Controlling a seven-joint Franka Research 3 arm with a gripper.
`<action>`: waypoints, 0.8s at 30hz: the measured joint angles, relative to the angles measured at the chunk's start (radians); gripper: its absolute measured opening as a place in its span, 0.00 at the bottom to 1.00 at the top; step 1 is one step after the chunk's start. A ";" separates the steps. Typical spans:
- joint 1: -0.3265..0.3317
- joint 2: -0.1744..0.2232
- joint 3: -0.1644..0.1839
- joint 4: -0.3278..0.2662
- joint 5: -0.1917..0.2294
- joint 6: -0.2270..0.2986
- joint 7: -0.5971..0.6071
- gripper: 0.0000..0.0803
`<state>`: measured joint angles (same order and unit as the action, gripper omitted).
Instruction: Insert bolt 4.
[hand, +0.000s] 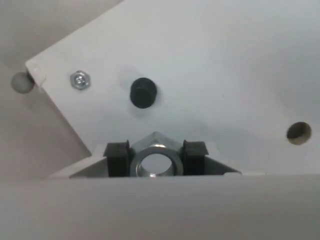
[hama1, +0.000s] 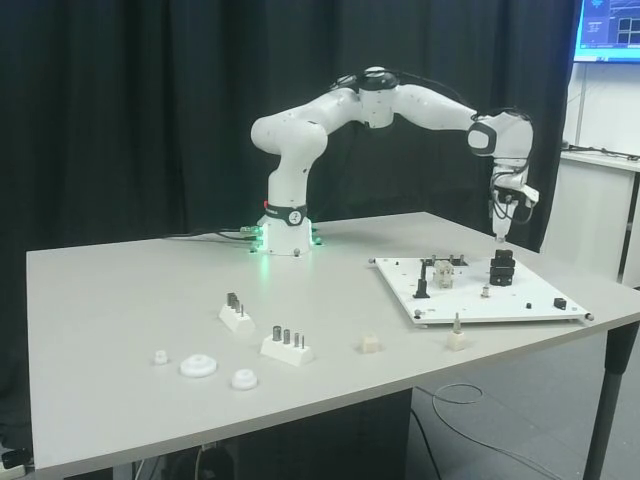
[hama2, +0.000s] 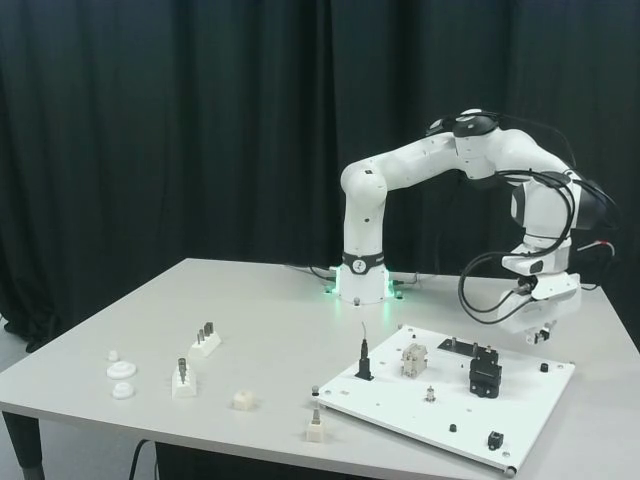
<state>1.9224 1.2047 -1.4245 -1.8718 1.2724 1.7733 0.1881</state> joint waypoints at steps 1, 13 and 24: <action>0.001 0.000 0.002 0.000 0.002 0.000 -0.002 0.28; 0.007 0.000 0.018 0.000 0.032 0.012 -0.031 0.28; 0.007 0.000 0.037 -0.001 0.037 0.062 -0.032 0.28</action>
<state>1.9290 1.2049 -1.3876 -1.8724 1.3093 1.8351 0.1564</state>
